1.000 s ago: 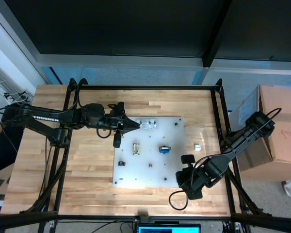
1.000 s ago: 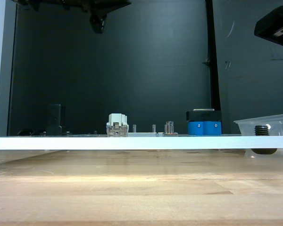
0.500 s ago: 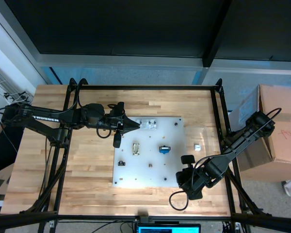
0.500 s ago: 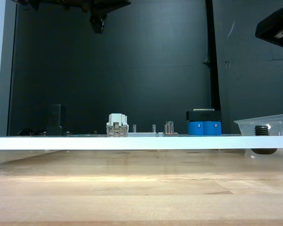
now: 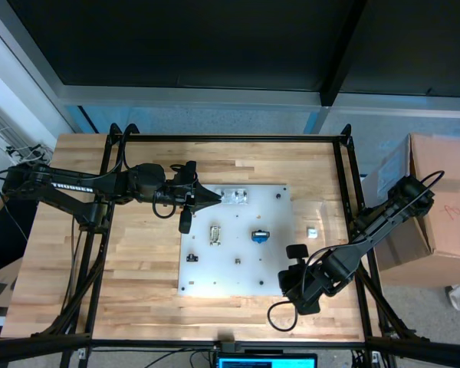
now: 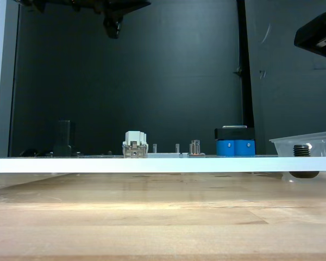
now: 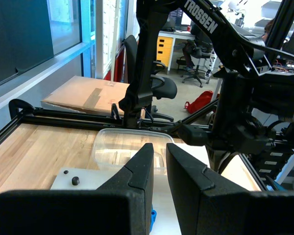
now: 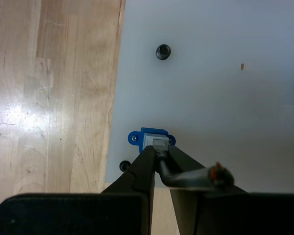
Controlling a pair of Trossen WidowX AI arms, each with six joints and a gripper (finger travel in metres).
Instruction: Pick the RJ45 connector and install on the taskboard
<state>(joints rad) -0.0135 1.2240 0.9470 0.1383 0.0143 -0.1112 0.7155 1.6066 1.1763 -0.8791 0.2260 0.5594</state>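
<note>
High view gives you even overhead light: wooden table [image 5: 138, 268] bright, white board [image 5: 222, 276] slightly washed out, surroundings dark.
Low view: backdrop near black, pale glare band across tabletop, nearest wood soft.
Left wrist view: daylight through windows, far room bright. Left gripper [image 7: 159, 161] reads to you as dark, blurred mass.
Right wrist view: hotspot on wood, board pale. Plug [image 8: 159, 143] sharp at tip of dark right gripper [image 8: 159, 151].

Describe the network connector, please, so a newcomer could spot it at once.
Find the white board; the left end effector hangs over its far left part, the right end effector over its near right corner. Clamped in the right one's fingers is the connector, a pale plug at a blue socket, alone in trailing a cable.
</note>
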